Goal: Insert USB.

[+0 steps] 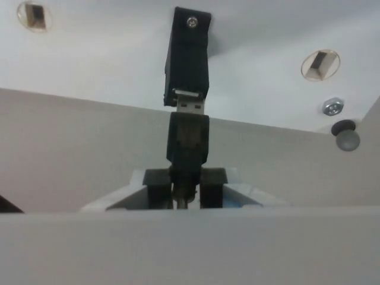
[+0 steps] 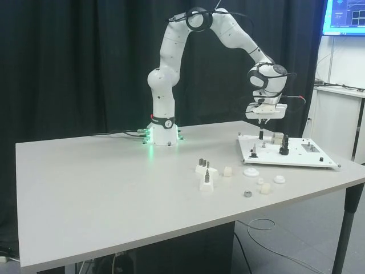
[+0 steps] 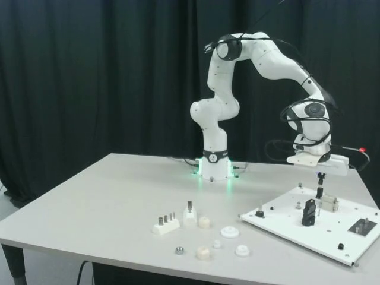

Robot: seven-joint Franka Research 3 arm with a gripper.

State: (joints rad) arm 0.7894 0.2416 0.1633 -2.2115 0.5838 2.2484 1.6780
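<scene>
Clamped in my pincer [image 1: 185, 189], the black USB plug [image 1: 188, 135] hangs just above the black socket block [image 1: 187, 56] on the white board [image 2: 296, 158], at the table's far right. If I push down while it sits crooked, I think its tip could catch the socket's edge and jam or slip.

White jointed arm [image 2: 171, 51], green-lit base [image 2: 161, 136]
</scene>
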